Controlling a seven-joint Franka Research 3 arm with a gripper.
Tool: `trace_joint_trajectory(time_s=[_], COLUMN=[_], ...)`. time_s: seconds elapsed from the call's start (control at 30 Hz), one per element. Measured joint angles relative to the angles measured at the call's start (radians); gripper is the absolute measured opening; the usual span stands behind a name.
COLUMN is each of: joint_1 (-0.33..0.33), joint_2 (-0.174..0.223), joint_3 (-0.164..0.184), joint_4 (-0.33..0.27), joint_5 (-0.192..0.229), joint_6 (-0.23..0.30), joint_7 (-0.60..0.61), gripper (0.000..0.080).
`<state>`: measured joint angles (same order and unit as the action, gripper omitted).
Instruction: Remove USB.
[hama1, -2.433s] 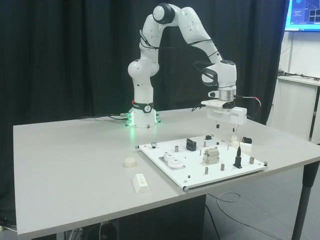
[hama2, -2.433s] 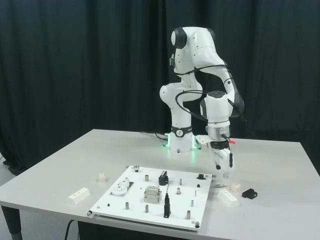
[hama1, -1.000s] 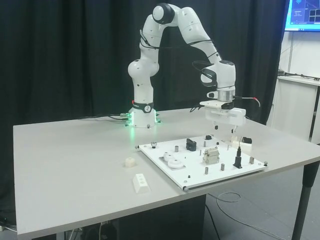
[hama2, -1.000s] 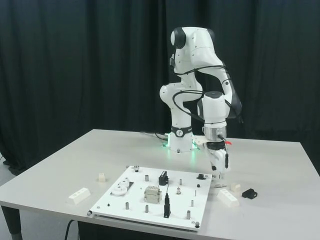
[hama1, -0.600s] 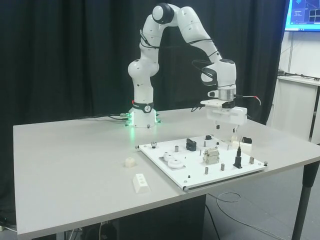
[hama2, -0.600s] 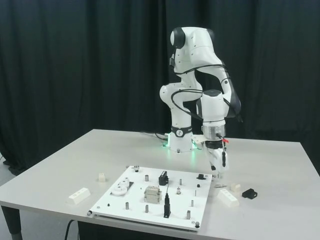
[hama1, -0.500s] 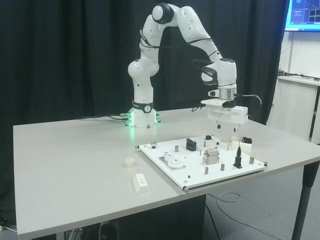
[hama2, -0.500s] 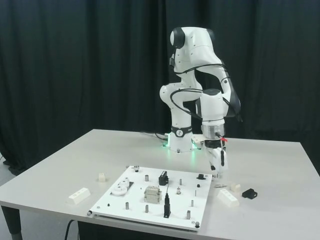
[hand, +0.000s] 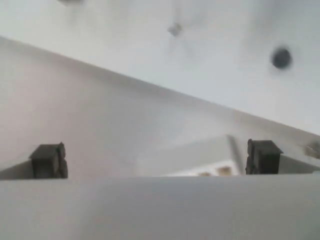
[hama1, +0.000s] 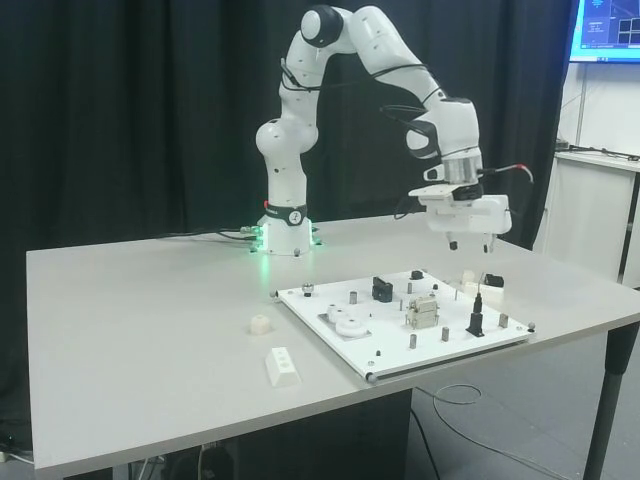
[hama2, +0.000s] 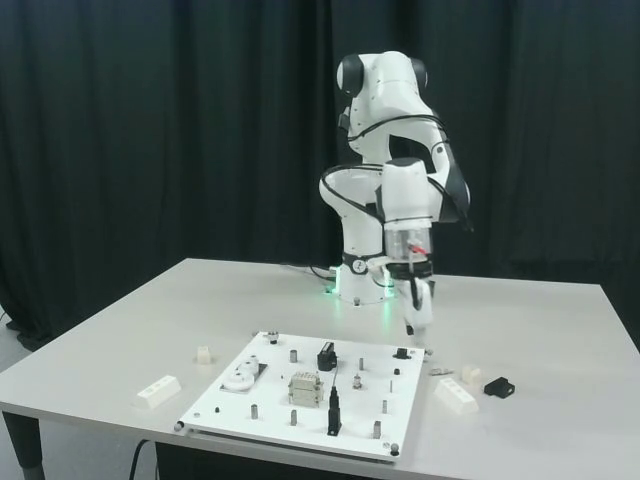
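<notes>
My gripper (hama1: 470, 243) hangs open and empty above the table, past the far right side of the white board (hama1: 400, 355). In the second room view the gripper (hama2: 410, 325) sits above the board's back right corner. The wrist view shows both black fingertips (hand: 48, 160) wide apart, with only a white block (hand: 190, 157) on the table below them. A small grey piece (hama2: 438, 372) lies on the table just beside the board's right edge. A black upright plug (hama1: 476, 320) stands in the board near its front (hama2: 333, 412).
The board (hama2: 230, 405) carries several small pegs, a white gear and a grey connector block (hama2: 303, 387). Two white blocks (hama2: 157, 390) lie left of it. A white block (hama2: 455, 393) and a small black part (hama2: 499, 386) lie right of it.
The gripper has risen from just above the table beside the board and swung towards the board's far corner. It carries nothing. The small grey piece stays on the table.
</notes>
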<state>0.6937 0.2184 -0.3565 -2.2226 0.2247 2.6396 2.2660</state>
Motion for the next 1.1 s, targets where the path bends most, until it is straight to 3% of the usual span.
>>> trace_joint_trajectory(time_s=[0.2,0.4,0.53,0.9,1.1], joint_1=[0.000,0.000,0.000,0.000,-0.007], joint_2=[0.029,0.085,0.130,0.270,0.345], joint_3=[-0.058,-0.120,-0.163,-0.276,-0.308], joint_4=[0.081,0.197,0.288,0.561,0.672], joint_5=[0.000,0.000,0.000,0.002,0.011], joint_6=[-0.028,-0.101,-0.177,-0.448,-0.535], joint_7=[0.000,0.000,0.000,0.000,-0.001], gripper=[0.0800,0.0800,0.0800,0.0800,0.0800])
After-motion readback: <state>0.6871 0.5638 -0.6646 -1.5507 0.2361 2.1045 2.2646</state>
